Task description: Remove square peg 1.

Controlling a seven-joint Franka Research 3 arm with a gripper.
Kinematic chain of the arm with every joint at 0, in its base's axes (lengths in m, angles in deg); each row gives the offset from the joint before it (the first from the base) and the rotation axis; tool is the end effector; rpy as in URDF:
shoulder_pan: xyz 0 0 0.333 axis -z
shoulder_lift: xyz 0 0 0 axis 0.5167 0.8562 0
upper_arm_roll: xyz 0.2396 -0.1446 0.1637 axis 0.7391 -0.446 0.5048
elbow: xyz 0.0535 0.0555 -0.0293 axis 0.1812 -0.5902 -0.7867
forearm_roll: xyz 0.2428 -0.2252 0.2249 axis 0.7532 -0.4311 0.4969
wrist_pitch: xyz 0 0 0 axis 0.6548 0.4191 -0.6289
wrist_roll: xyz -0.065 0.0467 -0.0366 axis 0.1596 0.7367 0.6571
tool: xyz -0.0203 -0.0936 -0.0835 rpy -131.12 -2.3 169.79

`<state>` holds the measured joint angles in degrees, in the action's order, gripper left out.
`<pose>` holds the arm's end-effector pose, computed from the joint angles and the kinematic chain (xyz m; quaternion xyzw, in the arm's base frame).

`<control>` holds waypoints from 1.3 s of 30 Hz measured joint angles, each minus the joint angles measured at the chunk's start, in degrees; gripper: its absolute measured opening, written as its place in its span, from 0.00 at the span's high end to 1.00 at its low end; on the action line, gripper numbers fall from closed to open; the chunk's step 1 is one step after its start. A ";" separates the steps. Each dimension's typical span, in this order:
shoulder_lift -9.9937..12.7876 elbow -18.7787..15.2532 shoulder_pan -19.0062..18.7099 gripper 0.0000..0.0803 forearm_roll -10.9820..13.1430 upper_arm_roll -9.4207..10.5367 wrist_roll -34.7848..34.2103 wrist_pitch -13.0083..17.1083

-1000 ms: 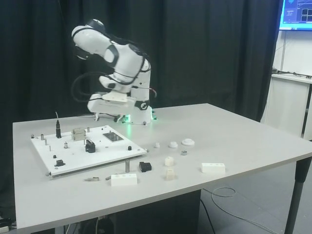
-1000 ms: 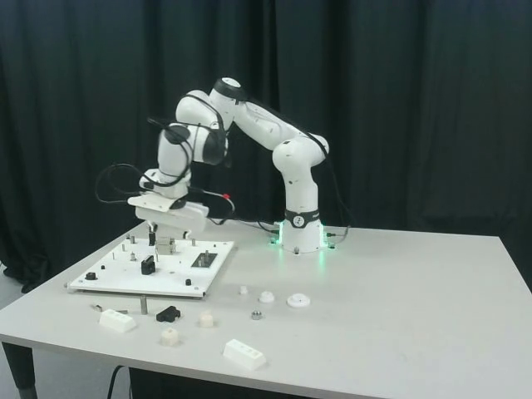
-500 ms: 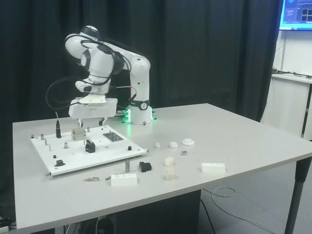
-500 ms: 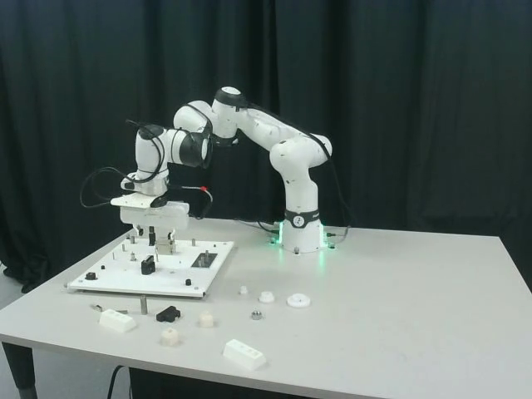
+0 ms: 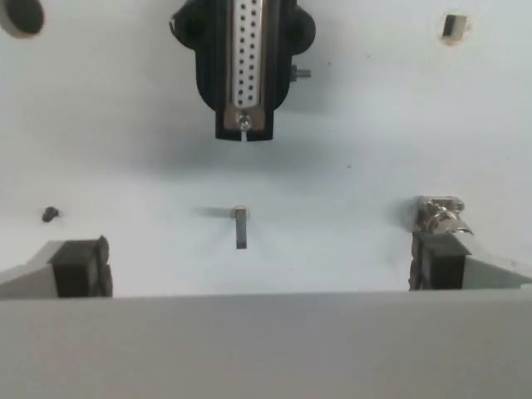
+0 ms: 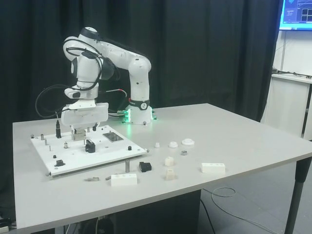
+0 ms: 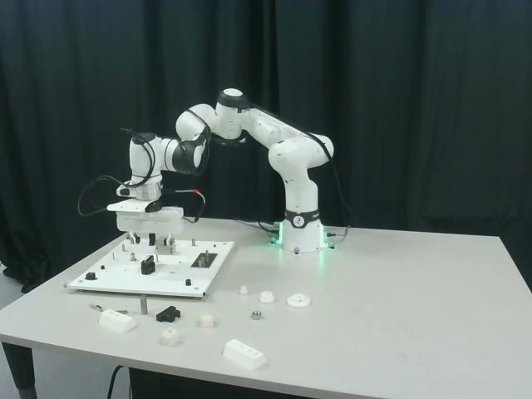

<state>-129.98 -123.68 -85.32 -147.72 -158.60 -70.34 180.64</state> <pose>0.3437 -0.4097 0.2334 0.9489 -0.3101 -0.0361 0.0457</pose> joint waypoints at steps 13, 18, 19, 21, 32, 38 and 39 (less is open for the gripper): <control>-0.02 -2.58 3.43 0.00 0.17 -2.08 1.08 4.55; -0.02 -3.39 4.41 0.00 0.17 -2.61 1.23 5.85; -0.02 -3.54 4.58 0.00 0.17 -2.76 1.24 6.13; -0.02 -3.76 4.86 0.00 0.16 -3.07 1.28 6.57; -0.02 -3.87 5.18 0.00 -0.27 -5.42 1.47 9.56; -0.02 -3.73 5.17 0.00 -0.68 -6.92 1.47 11.49; -0.02 -3.70 5.17 0.00 -0.73 -7.13 1.47 11.76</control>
<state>-130.00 -127.38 -80.16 -148.45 -165.72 -68.88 192.40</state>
